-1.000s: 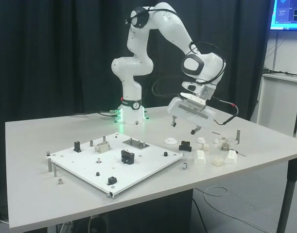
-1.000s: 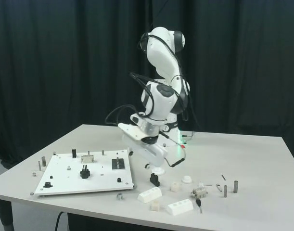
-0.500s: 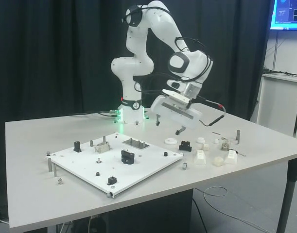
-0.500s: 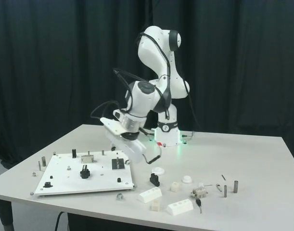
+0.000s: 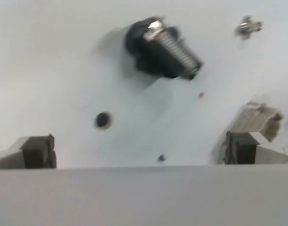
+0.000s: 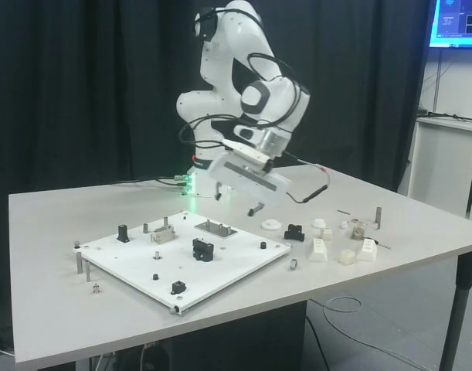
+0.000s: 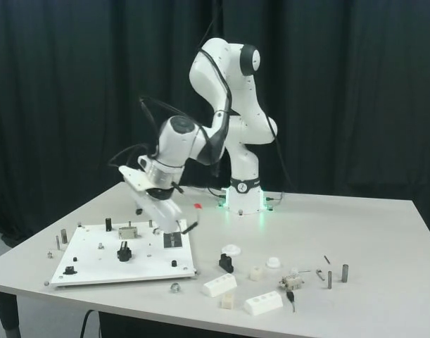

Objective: Remove square peg 3.

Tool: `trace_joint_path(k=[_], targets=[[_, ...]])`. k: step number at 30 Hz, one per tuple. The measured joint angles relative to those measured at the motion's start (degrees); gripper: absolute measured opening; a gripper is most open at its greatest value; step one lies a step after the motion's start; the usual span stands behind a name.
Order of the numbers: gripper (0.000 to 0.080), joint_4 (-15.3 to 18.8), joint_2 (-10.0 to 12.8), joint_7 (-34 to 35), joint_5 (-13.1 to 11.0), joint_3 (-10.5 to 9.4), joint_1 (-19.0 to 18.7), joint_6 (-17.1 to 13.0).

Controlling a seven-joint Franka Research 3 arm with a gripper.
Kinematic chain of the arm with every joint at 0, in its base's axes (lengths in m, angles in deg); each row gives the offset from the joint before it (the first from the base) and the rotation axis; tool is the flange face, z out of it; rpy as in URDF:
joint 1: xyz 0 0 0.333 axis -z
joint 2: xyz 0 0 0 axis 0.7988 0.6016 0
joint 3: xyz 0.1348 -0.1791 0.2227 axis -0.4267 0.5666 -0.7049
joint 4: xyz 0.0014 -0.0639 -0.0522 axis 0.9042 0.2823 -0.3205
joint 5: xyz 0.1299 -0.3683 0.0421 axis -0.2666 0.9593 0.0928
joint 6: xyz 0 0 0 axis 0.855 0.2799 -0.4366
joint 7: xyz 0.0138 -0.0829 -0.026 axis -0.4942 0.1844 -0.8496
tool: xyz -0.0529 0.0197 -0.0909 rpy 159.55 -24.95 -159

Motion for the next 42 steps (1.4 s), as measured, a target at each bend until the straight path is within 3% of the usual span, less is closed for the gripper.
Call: trace_joint_path(k=[11, 18, 25, 42], targets=[[0.0800, 2.1, -0.3, -4.8, -0.1, 6.81, 0.0, -5.3], [0.0800, 4.1, -0.4, -10.0, -0.8, 10.51, 0.1, -8.3], [0.0800, 6.2, -0.8, -10.9, -1.4, 13.85, 0.2, -10.7], [0.0800, 11.1, -2.8, -7.4, -7.6, 22.25, 0.3, -16.3]])
